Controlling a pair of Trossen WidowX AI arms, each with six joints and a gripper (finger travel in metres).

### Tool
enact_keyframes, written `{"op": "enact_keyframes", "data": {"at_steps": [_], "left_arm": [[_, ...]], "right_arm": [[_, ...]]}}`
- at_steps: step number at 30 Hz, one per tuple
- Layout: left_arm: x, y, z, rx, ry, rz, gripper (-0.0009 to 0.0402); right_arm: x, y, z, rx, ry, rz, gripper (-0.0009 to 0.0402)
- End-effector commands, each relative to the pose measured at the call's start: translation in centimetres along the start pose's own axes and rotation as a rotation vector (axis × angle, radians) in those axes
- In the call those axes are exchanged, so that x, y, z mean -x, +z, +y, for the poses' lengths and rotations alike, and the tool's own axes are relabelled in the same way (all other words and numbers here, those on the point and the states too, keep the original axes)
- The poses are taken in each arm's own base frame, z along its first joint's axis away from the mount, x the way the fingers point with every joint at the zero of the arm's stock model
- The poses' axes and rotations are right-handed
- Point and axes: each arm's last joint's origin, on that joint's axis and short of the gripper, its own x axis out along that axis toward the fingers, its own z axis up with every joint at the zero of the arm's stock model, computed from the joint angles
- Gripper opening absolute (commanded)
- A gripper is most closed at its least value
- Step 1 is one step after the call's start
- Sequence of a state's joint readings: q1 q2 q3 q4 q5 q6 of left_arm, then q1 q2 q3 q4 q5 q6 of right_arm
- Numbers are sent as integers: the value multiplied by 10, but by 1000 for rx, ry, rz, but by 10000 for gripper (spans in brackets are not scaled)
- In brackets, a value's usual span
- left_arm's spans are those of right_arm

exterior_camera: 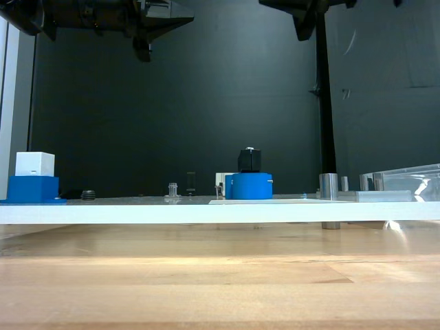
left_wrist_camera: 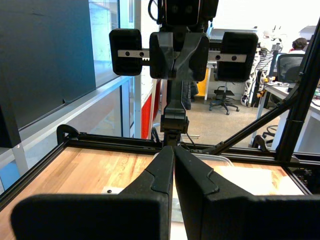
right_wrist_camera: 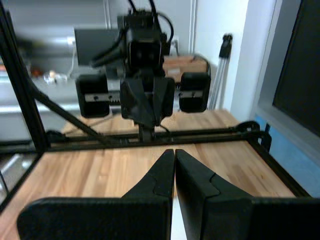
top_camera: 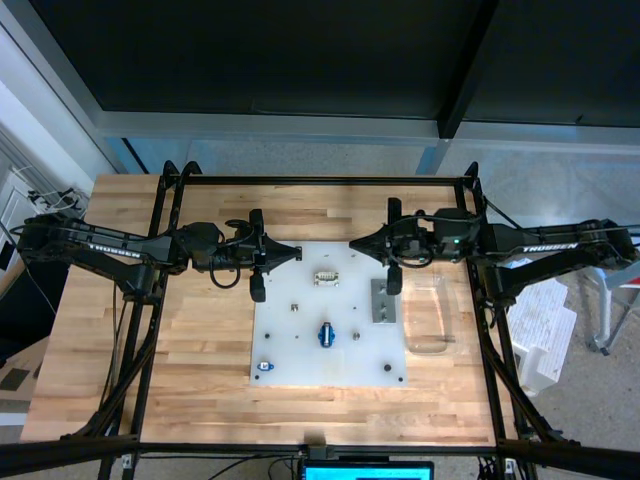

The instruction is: Pick the 16mm cylinder and install on the taskboard

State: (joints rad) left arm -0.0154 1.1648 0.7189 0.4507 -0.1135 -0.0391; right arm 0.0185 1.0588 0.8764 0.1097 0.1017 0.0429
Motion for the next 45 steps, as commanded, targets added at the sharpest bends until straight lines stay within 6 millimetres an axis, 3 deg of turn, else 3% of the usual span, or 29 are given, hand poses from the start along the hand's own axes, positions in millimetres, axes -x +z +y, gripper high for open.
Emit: {"op": "enact_keyframes", "data": {"at_steps": [1,16,45], "left_arm": [[0,0,0,0,0,0,1],[0,0,0,0,0,0,1],[0,0,0,0,0,0,1]], "right_arm": [[7,-7,-1,-7,26,-34,0],[17,-38,-5,-57,52,-78,0],[17,-49,-10,-56,44,-96,0]]}}
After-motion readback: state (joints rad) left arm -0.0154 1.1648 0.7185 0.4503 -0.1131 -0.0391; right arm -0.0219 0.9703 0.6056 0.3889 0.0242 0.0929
